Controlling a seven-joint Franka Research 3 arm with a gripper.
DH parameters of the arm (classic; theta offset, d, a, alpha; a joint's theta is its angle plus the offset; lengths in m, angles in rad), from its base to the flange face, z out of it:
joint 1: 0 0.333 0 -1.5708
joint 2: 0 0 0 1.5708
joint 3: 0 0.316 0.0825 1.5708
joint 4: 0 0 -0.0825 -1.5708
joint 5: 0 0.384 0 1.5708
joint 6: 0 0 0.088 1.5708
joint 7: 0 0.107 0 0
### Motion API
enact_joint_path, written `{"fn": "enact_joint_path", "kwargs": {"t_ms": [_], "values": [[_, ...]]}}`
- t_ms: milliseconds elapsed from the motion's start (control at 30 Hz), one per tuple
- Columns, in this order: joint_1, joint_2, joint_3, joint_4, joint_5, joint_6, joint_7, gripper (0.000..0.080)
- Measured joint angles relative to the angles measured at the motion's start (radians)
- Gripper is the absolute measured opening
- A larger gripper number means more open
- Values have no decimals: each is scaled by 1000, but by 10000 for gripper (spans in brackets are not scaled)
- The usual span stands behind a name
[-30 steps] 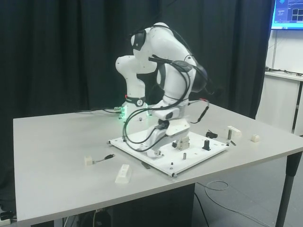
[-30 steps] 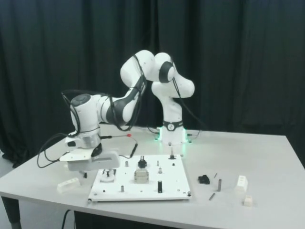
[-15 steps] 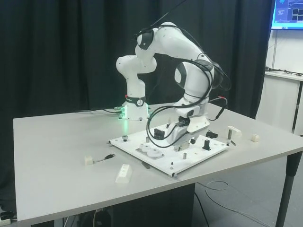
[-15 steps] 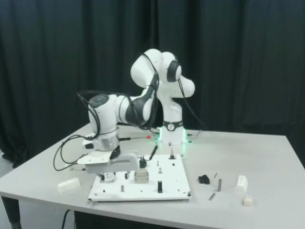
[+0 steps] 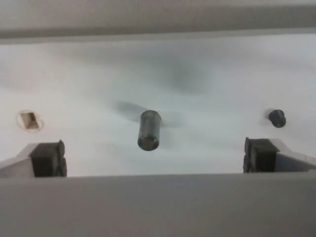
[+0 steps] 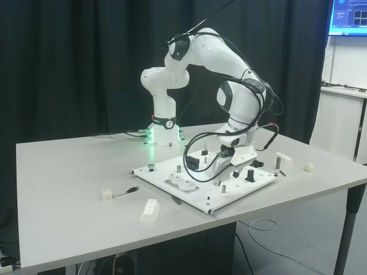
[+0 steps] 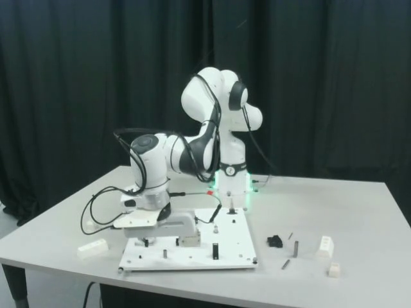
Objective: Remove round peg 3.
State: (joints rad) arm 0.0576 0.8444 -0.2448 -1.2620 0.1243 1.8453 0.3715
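Note:
In the wrist view a short grey round peg (image 5: 149,130) stands upright in the white board (image 5: 207,74). My gripper (image 5: 154,157) is open, with a black fingertip (image 5: 47,159) on one side of the peg and the other fingertip (image 5: 260,154) far on the opposite side. Neither touches it. In the first room view the gripper (image 6: 220,174) hangs low over the middle of the white board (image 6: 166,172). The second room view shows the gripper (image 7: 186,231) just above the board (image 7: 234,255), and the hand hides the peg there.
A small black stud (image 5: 277,117) and a slot hole (image 5: 30,120) sit in the board near the peg. Other pegs and a black block (image 6: 250,175) stand on the board. Loose white blocks (image 6: 149,210) (image 6: 106,194) (image 6: 282,160) (image 6: 309,167) and a black part (image 7: 275,241) lie on the table.
The arm has swung from the board's gear end across to its middle. The hand has come down low over the board, with the peg now between the open fingers.

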Motion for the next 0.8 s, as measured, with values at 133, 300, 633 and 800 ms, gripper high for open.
{"fn": "enact_joint_path", "kwargs": {"t_ms": [133, 300, 633, 800], "values": [[1, 0, 0, -23, 0, 20, 1, 800], [4, 0, 1, -51, 0, 48, 3, 800], [12, 0, 1, -87, 0, 90, 8, 800], [14, -1, 1, -99, -3, 104, 8, 800]]}}
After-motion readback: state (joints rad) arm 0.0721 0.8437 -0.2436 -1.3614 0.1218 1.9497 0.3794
